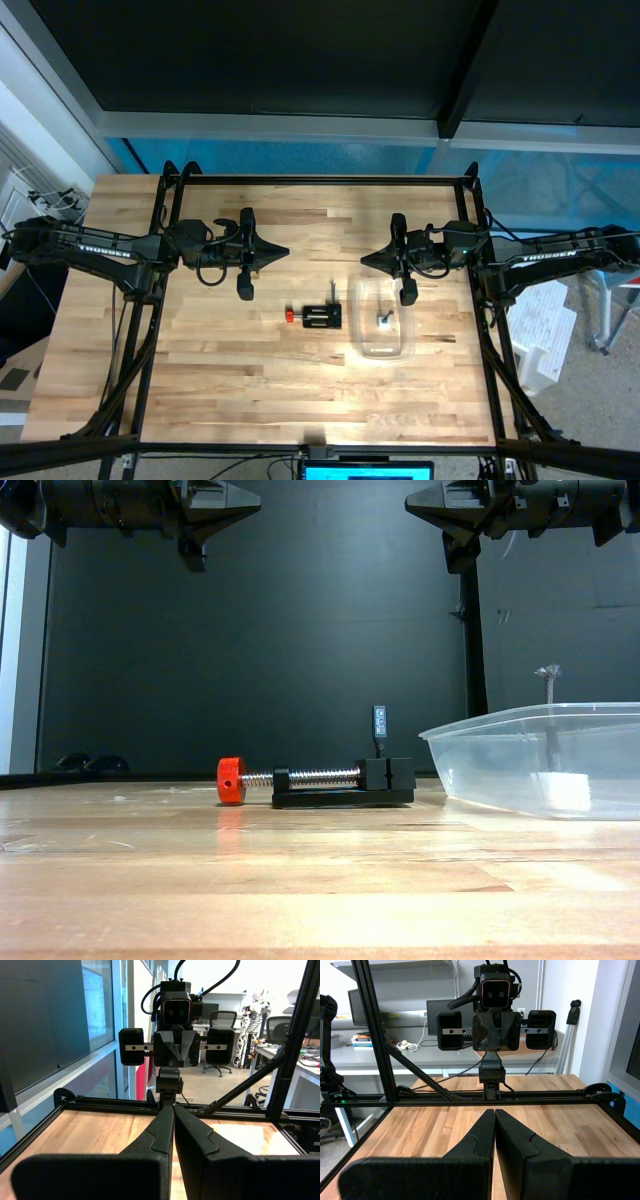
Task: Pick the usb-c connector and install on the hub
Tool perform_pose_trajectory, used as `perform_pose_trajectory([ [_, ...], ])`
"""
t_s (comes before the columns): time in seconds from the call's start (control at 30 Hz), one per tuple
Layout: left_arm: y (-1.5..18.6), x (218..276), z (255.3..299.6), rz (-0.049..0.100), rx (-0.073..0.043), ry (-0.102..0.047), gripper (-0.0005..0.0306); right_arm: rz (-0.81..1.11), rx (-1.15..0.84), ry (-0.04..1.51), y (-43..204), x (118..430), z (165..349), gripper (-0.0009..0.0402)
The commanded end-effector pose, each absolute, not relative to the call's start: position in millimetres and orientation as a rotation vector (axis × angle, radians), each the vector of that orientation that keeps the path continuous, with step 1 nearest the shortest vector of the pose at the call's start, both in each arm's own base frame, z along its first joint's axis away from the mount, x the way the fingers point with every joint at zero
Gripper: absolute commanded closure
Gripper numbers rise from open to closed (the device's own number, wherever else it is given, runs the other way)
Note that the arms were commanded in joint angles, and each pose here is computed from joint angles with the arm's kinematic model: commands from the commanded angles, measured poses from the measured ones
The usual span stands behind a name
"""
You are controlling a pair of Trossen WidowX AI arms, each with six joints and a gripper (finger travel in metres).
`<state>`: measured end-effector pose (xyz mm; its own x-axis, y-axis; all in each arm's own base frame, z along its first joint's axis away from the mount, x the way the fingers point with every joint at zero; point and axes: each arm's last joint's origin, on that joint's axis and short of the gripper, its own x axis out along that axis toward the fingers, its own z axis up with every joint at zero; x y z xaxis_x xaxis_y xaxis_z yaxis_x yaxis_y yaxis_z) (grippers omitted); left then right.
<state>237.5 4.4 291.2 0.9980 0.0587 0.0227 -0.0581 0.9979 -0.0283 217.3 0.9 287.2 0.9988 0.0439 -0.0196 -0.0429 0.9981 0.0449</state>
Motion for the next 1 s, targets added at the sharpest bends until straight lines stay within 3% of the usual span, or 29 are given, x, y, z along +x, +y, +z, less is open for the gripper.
perform_pose_trajectory([
  [0.03, 4.4, 237.5, 291.2, 0.058, -0.027, -0.023, 0.0300, 0.043, 0.045, 0.020, 0.9, 217.4, 287.4, 0.0393],
  [1.0, 4.5, 237.5, 291.2, 0.059, -0.027, -0.023, 0.0300, 0.043, 0.047, 0.029, 0.9, 217.3, 287.1, 0.0393],
])
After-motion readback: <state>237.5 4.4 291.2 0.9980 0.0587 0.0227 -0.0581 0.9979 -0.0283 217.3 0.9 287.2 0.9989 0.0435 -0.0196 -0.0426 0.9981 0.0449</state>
